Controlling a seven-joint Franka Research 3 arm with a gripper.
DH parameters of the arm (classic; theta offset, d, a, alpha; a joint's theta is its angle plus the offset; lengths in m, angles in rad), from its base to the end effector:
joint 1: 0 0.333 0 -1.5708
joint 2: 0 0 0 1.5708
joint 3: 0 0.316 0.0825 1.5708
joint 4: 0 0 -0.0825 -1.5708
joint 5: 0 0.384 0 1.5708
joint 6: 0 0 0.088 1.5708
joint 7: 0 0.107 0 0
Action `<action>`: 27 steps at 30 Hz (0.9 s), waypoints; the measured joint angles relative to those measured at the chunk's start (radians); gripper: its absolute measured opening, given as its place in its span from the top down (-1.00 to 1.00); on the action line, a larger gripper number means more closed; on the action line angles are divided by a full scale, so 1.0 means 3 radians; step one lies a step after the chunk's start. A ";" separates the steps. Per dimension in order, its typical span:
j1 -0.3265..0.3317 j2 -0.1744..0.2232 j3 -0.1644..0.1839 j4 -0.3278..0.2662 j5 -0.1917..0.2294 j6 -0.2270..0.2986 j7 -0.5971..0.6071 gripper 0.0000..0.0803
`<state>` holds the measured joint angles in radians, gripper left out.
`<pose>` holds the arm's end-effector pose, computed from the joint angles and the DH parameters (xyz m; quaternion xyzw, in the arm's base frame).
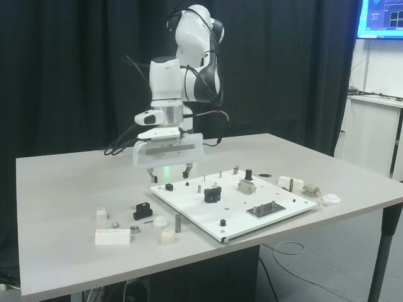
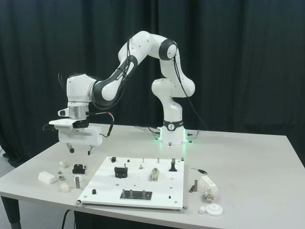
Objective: Remove square peg 2.
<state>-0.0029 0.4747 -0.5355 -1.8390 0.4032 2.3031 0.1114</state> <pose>0.5723 -0.3017 0.3073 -0.9089 0.4136 -0.0447 0.0281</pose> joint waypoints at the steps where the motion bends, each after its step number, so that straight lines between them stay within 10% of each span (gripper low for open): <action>1: 0.0010 -0.0004 0.0000 0.0000 0.0000 -0.0025 -0.0012 -0.99; 27: 0.0409 -0.0399 -0.0037 -0.0477 -0.0186 -0.0475 0.0218 -0.99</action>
<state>0.1197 0.3549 -0.5466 -1.9821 0.3473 2.1607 0.1768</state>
